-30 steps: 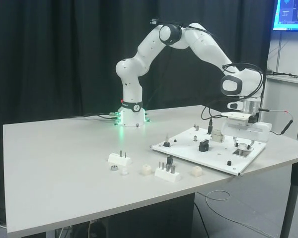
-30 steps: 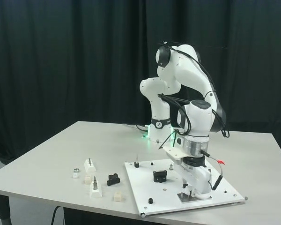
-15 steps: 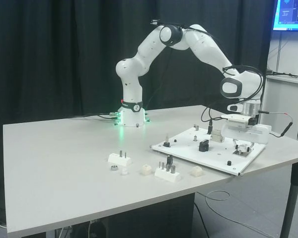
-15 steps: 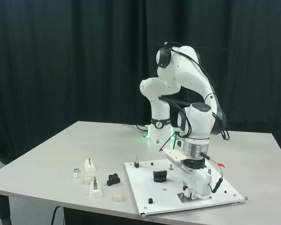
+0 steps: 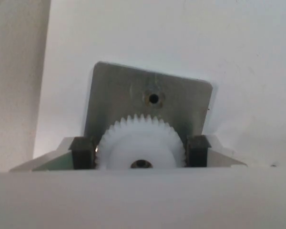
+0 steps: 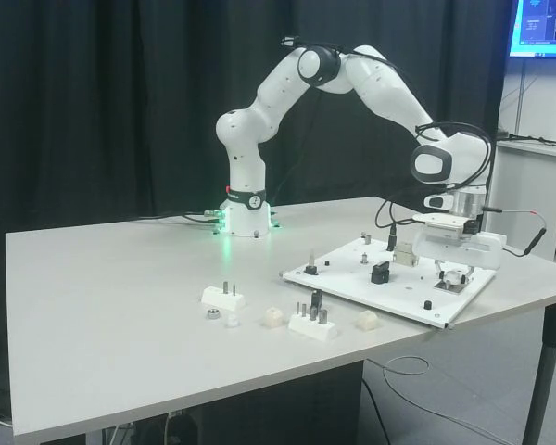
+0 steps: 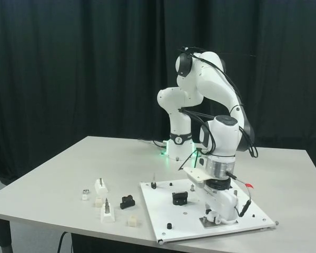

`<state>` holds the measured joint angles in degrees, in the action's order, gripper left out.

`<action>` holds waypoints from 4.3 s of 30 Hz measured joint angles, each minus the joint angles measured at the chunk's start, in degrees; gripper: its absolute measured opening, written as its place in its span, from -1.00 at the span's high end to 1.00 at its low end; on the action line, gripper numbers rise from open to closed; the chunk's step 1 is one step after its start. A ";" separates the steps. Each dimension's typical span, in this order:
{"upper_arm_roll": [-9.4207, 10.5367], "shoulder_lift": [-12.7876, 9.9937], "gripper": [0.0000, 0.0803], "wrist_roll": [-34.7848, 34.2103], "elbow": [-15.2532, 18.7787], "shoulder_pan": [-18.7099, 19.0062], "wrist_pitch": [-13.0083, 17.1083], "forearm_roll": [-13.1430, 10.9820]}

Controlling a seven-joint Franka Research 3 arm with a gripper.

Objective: Insert medium gear.

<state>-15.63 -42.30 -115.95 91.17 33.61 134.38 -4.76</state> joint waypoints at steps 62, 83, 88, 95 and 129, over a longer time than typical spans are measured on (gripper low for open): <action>0.11 -0.27 0.01 6.55 -0.05 -0.08 0.14 -0.10; 0.12 -0.59 0.01 2.00 -0.10 -0.13 0.43 -0.31; 0.14 -0.92 0.01 2.34 -0.11 -0.12 0.79 -0.31; 0.15 -0.96 0.01 2.60 -0.10 -0.12 0.83 -0.31; 0.10 -0.88 -0.36 5.82 -0.11 -0.34 0.50 -0.13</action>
<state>-15.53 -43.18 -110.14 91.06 33.26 134.87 -4.89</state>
